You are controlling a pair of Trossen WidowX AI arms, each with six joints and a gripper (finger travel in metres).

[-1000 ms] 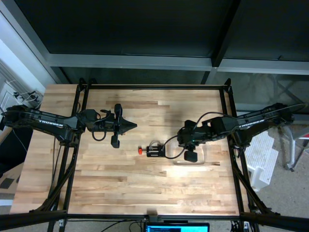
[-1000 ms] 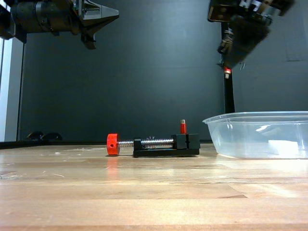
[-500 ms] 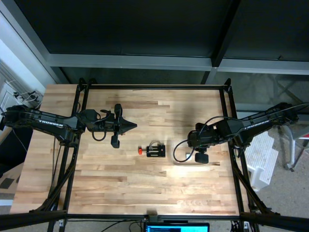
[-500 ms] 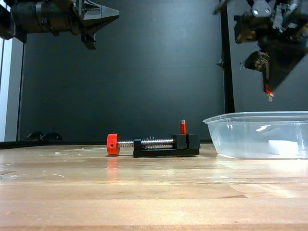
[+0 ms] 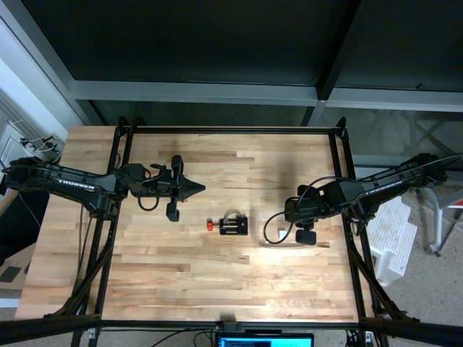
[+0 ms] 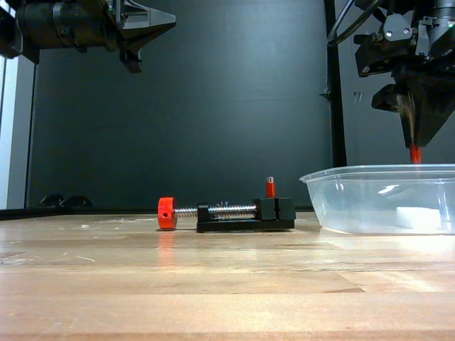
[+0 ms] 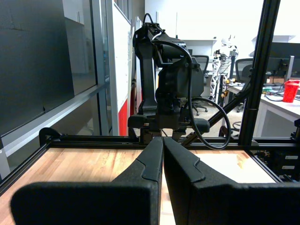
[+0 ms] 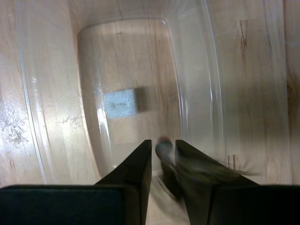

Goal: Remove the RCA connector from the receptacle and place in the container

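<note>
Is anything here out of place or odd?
Nothing stands out. The right gripper, shut on the RCA connector, hangs over the container; the left gripper is shut, high at the left; the receptacle lies flat.

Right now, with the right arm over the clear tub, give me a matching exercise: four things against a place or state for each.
1 RCA connector
2 receptacle
3 container
4 left gripper

A on the table, left of the container
B raised over the table's left side, fingers shut
C held by the right gripper above the container
D holds a small white piece

Pairs: 1-C, 2-A, 3-D, 4-B
</note>
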